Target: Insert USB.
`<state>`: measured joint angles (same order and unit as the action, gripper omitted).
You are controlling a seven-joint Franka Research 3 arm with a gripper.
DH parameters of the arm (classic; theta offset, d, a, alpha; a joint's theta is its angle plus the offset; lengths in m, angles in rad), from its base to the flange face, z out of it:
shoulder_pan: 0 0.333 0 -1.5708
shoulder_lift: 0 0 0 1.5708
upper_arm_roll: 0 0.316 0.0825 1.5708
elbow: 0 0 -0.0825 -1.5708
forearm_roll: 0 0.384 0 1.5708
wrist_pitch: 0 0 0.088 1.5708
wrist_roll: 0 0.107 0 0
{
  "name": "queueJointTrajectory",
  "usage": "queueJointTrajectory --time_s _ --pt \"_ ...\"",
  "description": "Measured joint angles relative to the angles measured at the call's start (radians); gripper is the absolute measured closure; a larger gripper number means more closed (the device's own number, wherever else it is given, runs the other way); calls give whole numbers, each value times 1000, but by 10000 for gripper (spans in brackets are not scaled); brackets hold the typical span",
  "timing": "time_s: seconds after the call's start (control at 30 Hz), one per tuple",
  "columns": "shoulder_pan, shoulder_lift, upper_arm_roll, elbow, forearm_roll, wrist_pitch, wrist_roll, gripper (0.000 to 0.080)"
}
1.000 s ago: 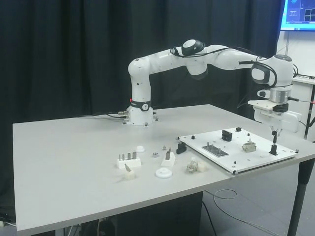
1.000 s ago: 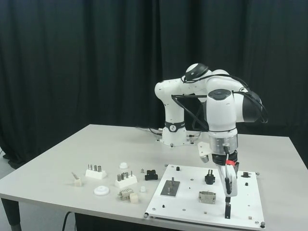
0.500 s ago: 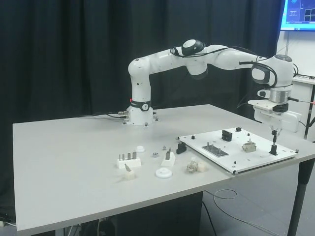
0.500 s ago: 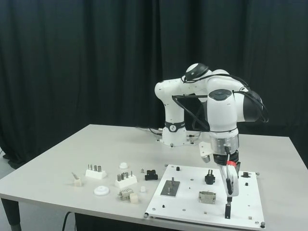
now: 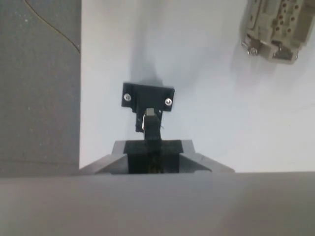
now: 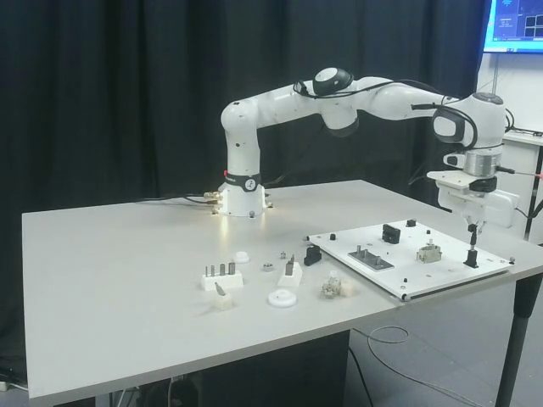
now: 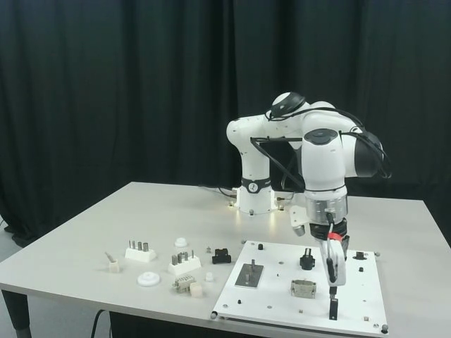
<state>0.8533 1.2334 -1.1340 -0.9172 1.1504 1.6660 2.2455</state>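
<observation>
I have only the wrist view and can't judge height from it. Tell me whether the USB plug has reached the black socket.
Observer: Not seated. In the first room view the gripper, holding the USB plug, hangs above the black socket, fingertips clear of it.
Operator: Report what lies off the board.
Observer: In the second room view, small white parts, such as a white round part, lie on the grey table, beyond the white board on the side away from the socket.

A black USB plug [image 5: 150, 123] stands upright in its black socket block [image 5: 147, 95].
</observation>
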Motion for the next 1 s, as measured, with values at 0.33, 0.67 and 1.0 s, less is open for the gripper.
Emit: queueJointTrajectory --time_s 0.33,0.67,1.0 --pt "-5 0 -13 0 0 0 0 752" --pt "-5 0 -12 0 2 -1 8 752" --pt "-4 0 -11 0 3 -1 9 752"
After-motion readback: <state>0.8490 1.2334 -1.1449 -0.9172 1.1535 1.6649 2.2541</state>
